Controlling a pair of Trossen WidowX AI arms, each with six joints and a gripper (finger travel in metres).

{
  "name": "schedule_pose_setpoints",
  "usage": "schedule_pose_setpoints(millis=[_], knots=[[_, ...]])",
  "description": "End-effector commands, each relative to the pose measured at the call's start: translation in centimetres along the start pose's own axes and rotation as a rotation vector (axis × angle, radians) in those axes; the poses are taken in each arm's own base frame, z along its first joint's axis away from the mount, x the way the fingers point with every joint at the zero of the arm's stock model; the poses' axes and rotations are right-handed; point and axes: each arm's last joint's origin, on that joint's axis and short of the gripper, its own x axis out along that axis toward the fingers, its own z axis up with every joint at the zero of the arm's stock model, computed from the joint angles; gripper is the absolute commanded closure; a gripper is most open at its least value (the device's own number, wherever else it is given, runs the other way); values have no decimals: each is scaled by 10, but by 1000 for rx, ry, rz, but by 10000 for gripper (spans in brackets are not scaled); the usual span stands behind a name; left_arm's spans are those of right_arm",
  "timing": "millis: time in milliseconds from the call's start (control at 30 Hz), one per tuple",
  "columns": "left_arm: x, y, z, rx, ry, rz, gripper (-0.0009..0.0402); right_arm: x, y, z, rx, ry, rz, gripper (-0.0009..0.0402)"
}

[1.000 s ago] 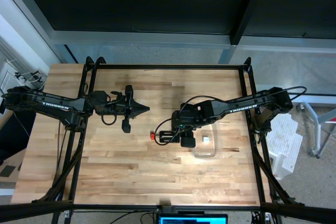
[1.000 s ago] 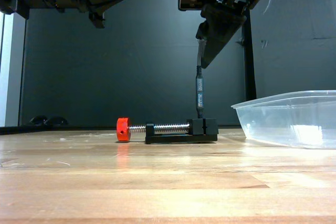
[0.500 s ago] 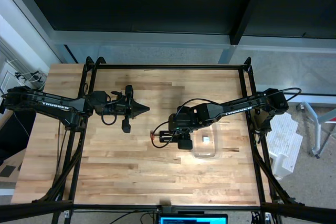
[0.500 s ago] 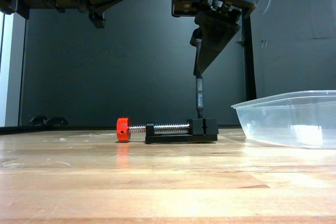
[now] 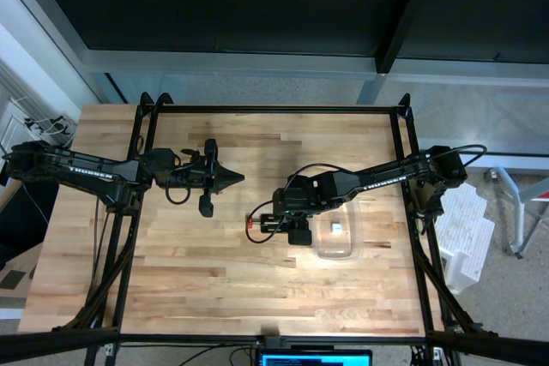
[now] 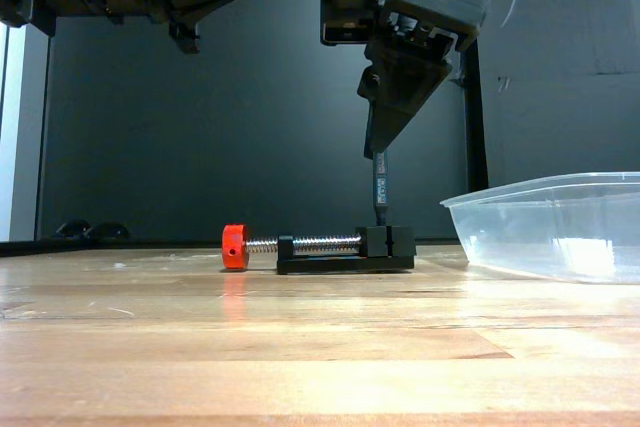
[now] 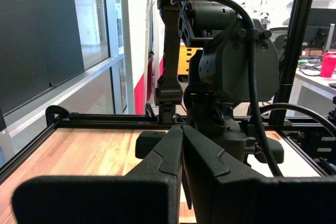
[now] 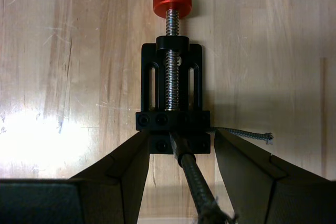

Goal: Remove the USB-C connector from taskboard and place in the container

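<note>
**Connector seated; right gripper released**

High view: the left gripper (image 5: pixel 230 179) is held above the tabletop (image 5: pixel 171 272), well apart from the taskboard (image 5: pixel 264 223). The container (image 5: pixel 343 248) lies near the taskboard.

Low view: the USB-C connector (image 6: pixel 379 215) is seated upright in the taskboard, with the right gripper (image 6: pixel 376 147) directly above.

Left wrist view: left gripper clenched.

Right wrist view: right gripper released, its fingers (image 8: pixel 126 166) flanking the cable (image 8: pixel 194 182), which is untouched.
</note>
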Motion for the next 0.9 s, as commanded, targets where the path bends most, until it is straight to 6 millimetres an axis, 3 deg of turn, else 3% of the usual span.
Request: schedule_pose_setpoints(millis=[33, 567, 900], knots=[[0, 0, 0, 0, 0, 0, 393, 0, 0, 0, -1, 1, -11, 224], [0, 0, 0, 0, 0, 0, 393, 2, 0, -3, -12, 13, -8, 226], [0, 0, 0, 0, 0, 0, 393, 2, 0, -2, -16, 11, -7, 286]])
